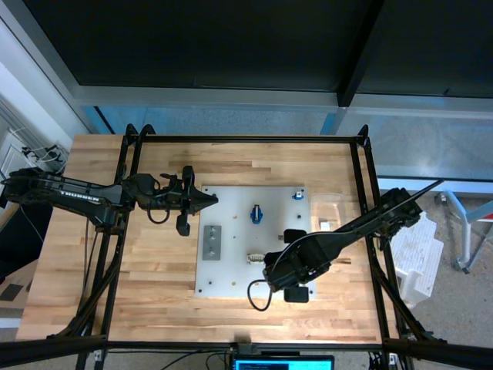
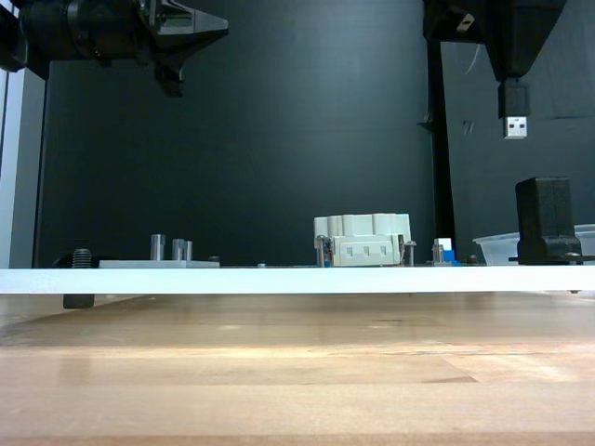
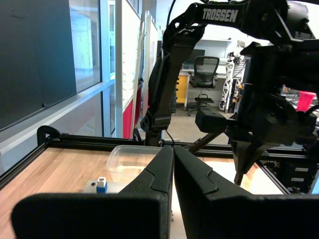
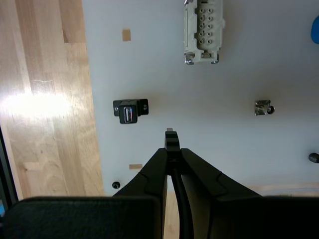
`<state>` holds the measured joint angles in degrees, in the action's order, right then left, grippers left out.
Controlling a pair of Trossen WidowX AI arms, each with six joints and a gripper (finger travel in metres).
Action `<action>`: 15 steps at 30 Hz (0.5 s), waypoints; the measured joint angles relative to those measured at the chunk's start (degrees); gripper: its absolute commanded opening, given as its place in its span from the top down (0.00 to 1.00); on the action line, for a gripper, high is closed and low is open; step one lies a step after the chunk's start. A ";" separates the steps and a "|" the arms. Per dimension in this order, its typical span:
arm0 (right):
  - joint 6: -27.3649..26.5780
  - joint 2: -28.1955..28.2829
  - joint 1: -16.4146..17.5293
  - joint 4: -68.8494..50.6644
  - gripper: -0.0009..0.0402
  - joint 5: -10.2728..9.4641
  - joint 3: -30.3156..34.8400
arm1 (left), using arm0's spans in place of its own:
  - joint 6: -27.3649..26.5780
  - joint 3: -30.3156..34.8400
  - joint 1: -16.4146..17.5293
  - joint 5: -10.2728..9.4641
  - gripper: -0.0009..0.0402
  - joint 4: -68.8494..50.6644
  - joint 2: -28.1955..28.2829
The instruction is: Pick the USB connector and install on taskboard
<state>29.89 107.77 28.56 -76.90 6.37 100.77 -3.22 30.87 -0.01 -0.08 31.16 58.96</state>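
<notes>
Two grippers logged. The right gripper [image 4: 171,149] points straight down over the near right part of the taskboard [image 1: 231,281], its fingers clamped on the USB connector [image 2: 515,111]. In the low view I read the plug as hanging well clear of the plate, silver end downward. From the right wrist camera, the plug tip sits near a small black USB socket [image 4: 130,110] on the board, offset to one side and not touching. The silver multi-pin connector [image 4: 202,31] lies further off. The left gripper [image 1: 209,199] hovers high at the board's far left edge, held level, fingers [image 3: 159,174] pressed together on nothing. A grey block [image 1: 211,241] and a blue knob [image 1: 256,213] stand on the board. I note a clear plastic tub [image 1: 335,206] on the desk [image 1: 115,270] beside the board's right edge.
</notes>
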 measured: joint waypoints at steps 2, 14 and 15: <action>0.28 0.61 0.44 -0.20 0.98 -0.02 0.74 | -0.02 0.00 0.00 0.00 0.98 0.02 0.00; 1.16 3.06 1.46 1.38 0.98 -1.92 1.88 | 0.00 0.00 0.00 0.00 0.98 0.02 -0.02; 1.16 3.26 1.51 1.51 0.98 -1.95 1.88 | -0.02 0.00 0.00 0.02 0.98 0.00 0.00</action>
<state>31.05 111.02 30.06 -75.40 4.43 102.65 -3.25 30.87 -0.01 -0.05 31.16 58.96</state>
